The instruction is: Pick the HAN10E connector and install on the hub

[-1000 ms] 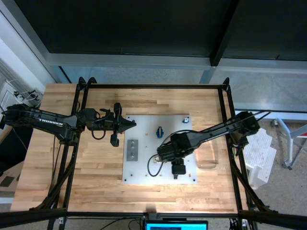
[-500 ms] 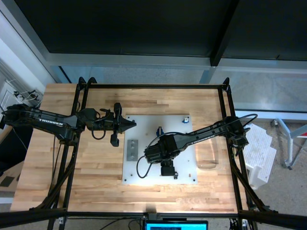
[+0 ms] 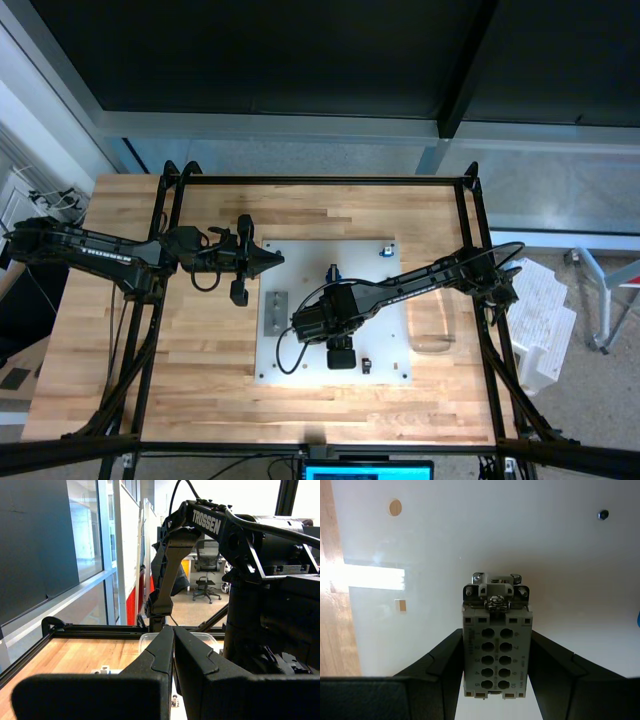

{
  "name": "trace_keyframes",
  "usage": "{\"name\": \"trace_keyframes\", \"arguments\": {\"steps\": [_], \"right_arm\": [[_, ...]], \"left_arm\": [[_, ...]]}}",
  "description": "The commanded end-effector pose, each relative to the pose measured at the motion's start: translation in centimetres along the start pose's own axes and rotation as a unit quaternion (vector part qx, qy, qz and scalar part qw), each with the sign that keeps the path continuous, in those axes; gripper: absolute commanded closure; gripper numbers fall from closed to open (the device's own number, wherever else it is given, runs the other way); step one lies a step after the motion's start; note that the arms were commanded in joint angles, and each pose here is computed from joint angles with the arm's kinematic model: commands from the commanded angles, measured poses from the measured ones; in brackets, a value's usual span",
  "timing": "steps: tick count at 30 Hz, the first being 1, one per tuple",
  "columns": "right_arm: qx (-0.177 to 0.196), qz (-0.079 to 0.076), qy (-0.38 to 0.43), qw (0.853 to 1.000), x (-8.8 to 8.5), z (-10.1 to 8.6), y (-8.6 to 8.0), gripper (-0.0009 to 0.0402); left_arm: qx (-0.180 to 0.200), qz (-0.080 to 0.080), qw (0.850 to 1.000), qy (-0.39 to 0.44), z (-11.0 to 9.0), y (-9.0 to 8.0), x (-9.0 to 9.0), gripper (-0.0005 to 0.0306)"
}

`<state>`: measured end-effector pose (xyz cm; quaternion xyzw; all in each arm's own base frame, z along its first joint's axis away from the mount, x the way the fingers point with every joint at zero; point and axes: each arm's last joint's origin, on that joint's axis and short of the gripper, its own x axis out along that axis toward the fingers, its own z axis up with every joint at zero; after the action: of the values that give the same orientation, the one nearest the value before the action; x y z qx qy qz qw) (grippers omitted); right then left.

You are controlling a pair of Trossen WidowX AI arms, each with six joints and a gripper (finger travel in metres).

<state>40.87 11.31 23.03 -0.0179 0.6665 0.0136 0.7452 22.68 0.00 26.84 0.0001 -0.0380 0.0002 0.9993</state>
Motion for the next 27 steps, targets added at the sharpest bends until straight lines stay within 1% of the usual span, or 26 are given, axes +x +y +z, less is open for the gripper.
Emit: {"name": "trace_keyframes", "arguments": {"steps": [1,13,27], "right_arm": [[0.0,-0.001,0.002,1.0,0.25,-0.07,0.0,0.0366],[0.005,-0.001,-0.001,1.0,0.35,0.09,-0.53,0.0366],[0.004,0.001,-0.001,1.0,0.4,0.07,-0.4,0.0366]], "left_arm": [[0.0,0.0,1.0,0.0,0.01,0.0,0.0,0.03],[0.0,0.0,1.0,0.0,0.01,0.0,0.0,0.03],[0.0,0.0,1.0,0.0,0.01,0.0,0.0,0.03]]}}
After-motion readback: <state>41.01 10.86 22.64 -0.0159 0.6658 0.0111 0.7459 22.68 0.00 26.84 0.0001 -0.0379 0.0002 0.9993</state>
